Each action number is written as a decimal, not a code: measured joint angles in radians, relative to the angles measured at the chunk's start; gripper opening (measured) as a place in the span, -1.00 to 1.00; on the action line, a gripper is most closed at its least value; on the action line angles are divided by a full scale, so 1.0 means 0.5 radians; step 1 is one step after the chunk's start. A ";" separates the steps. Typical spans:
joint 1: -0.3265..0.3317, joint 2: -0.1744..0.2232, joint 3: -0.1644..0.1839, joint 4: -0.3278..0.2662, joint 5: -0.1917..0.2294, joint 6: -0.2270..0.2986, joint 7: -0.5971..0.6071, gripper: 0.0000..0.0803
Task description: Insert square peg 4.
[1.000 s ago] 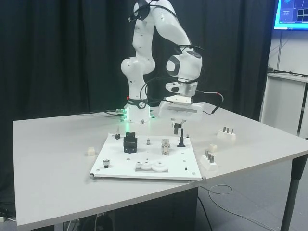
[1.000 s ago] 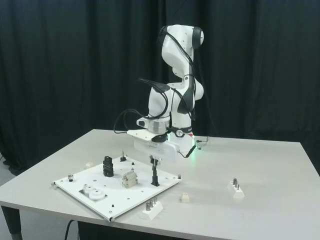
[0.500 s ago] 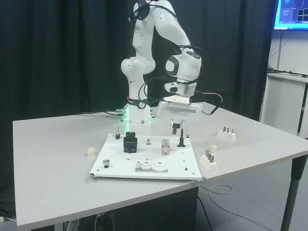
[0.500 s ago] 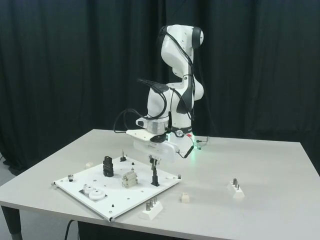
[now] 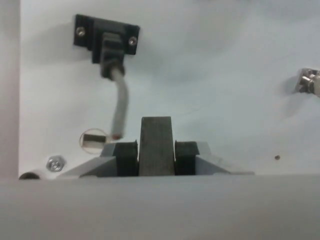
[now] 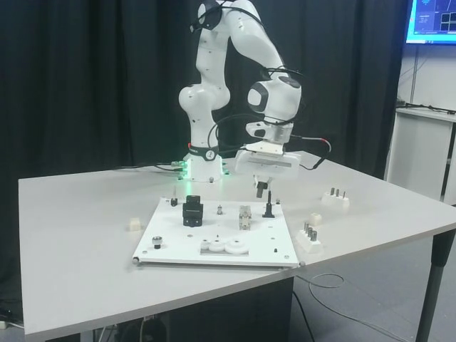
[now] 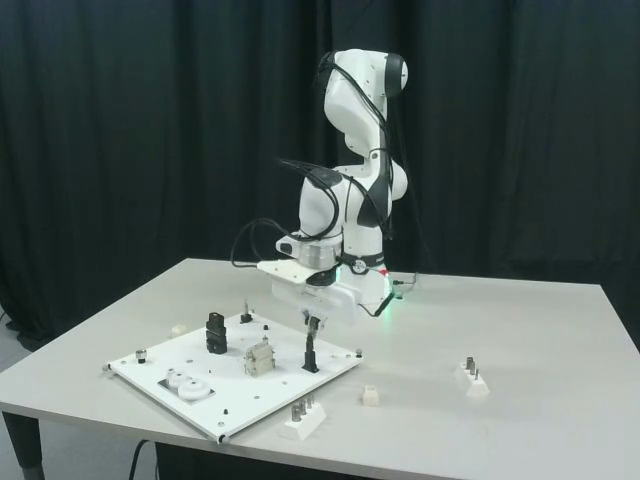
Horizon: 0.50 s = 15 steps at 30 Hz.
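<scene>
Peg in my grip, not inserted yet.
My claw [image 5: 156, 156] is closed around the square peg [image 5: 156, 145] and holds it above the white board [image 6: 214, 231]; finding its hole and pushing it in are left.

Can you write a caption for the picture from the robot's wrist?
The gripper holds a grey square peg above the white board, near a black socket.
</scene>
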 joint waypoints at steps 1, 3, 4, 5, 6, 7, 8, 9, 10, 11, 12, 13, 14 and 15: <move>0.000 0.000 0.007 0.003 0.001 -0.007 0.000 -0.61; 0.000 0.000 0.022 0.009 0.004 -0.021 0.000 -0.61; 0.000 0.000 0.030 0.012 0.006 -0.030 0.000 -0.61; 0.000 0.000 0.037 0.014 0.008 -0.036 0.000 -0.61; 0.000 0.000 0.045 0.014 0.012 -0.041 0.000 -0.61; 0.000 0.000 0.052 0.015 0.016 -0.045 0.002 -0.61; 0.000 0.000 0.058 0.014 0.019 -0.049 0.003 -0.61; 0.000 0.000 0.064 0.014 0.024 -0.053 0.006 -0.61; 0.000 0.001 0.070 0.014 0.030 -0.059 0.009 -0.61; 0.000 0.001 0.074 0.014 0.037 -0.063 0.013 -0.61; 0.000 0.001 0.078 0.013 0.045 -0.066 0.018 -0.61; 0.000 0.002 0.082 0.011 0.052 -0.067 0.024 -0.61; 0.000 0.003 0.086 0.009 0.060 -0.067 0.030 -0.61; 0.000 0.004 0.088 0.006 0.067 -0.067 0.036 -0.61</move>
